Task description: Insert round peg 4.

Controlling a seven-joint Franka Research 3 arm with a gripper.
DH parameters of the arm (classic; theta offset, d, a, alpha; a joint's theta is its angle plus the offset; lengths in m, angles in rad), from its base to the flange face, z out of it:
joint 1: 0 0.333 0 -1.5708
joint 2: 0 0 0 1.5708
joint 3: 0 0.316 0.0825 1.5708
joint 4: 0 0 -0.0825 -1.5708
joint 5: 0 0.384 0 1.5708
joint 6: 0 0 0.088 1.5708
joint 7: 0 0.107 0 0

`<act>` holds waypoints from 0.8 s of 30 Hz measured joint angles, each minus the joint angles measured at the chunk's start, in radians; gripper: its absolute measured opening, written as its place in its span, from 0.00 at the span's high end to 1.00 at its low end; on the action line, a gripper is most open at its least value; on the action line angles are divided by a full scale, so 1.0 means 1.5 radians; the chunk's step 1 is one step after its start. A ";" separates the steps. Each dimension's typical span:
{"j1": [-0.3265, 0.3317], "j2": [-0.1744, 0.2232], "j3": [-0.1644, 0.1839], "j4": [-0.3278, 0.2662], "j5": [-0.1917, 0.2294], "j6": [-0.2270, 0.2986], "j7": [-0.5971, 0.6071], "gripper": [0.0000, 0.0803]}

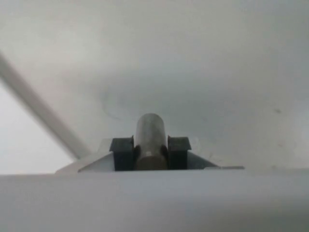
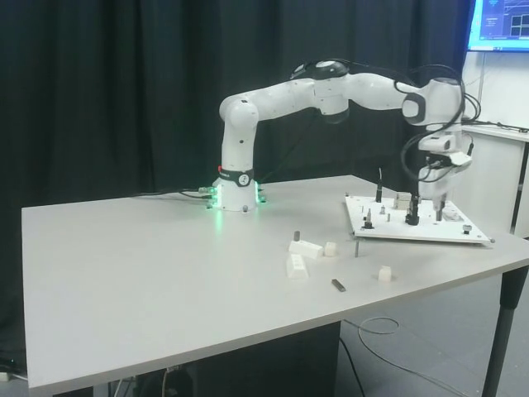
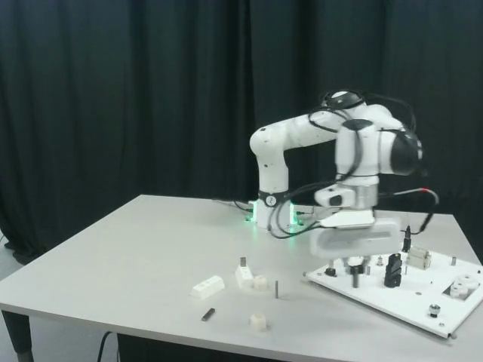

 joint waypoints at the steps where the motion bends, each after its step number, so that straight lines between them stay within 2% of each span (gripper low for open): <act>1: 0.001 0.000 0.003 0.010 -0.008 0.000 0.000 0.82; 9: 0.016 0.000 0.023 0.070 -0.057 -0.001 0.000 0.82; 14: 0.033 0.000 0.031 0.083 -0.065 -0.004 0.017 0.82; 24: 0.070 -0.001 0.039 0.085 -0.070 -0.028 0.073 0.82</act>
